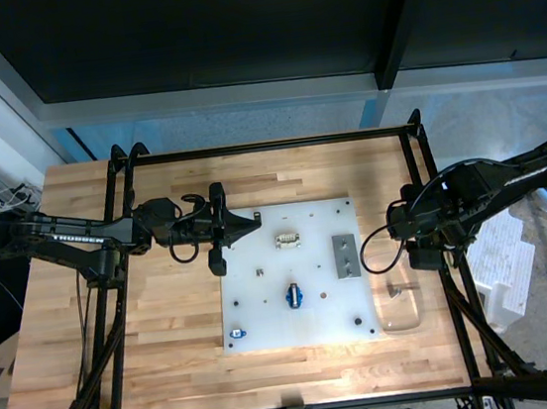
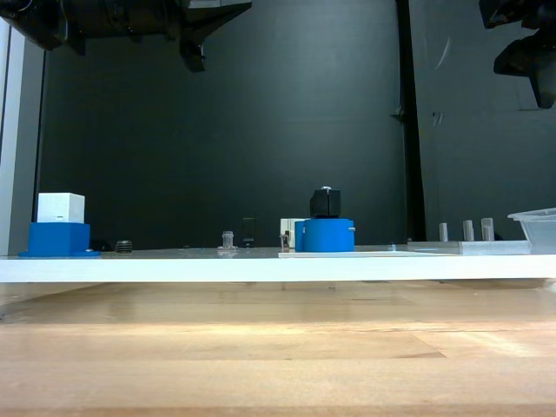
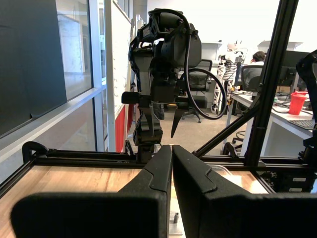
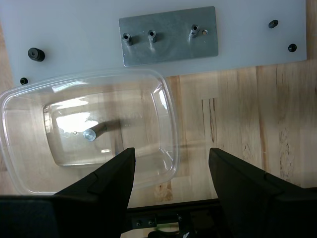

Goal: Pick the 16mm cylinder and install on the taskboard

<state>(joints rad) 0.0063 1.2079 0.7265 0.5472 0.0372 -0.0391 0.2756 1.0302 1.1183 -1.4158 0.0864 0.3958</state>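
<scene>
The 16mm cylinder (image 4: pixel 91 133) is a short silver peg lying on its side in a clear plastic tray (image 4: pixel 163 106), seen as a small speck (image 1: pixel 395 290) in the high view. My right gripper (image 4: pixel 169 159) hangs open above the tray's near edge (image 1: pixel 421 252), holding nothing. The white taskboard (image 1: pixel 266 305) lies just left of the tray, with its grey metal block (image 4: pixel 168 35) carrying three upright pegs. My left gripper (image 1: pixel 254 221) is shut and empty, held level over the board's far left corner, with its fingers (image 3: pixel 153 171) pressed together.
A blue fitting (image 1: pixel 293 296) stands mid-board, a beige connector (image 1: pixel 287 240) sits behind it, and a small blue-and-white part (image 1: pixel 237 336) is at the near left corner. A black frame (image 1: pixel 266 146) rings the wooden table. The tray (image 2: pixel 534 228) sits off the board's right edge.
</scene>
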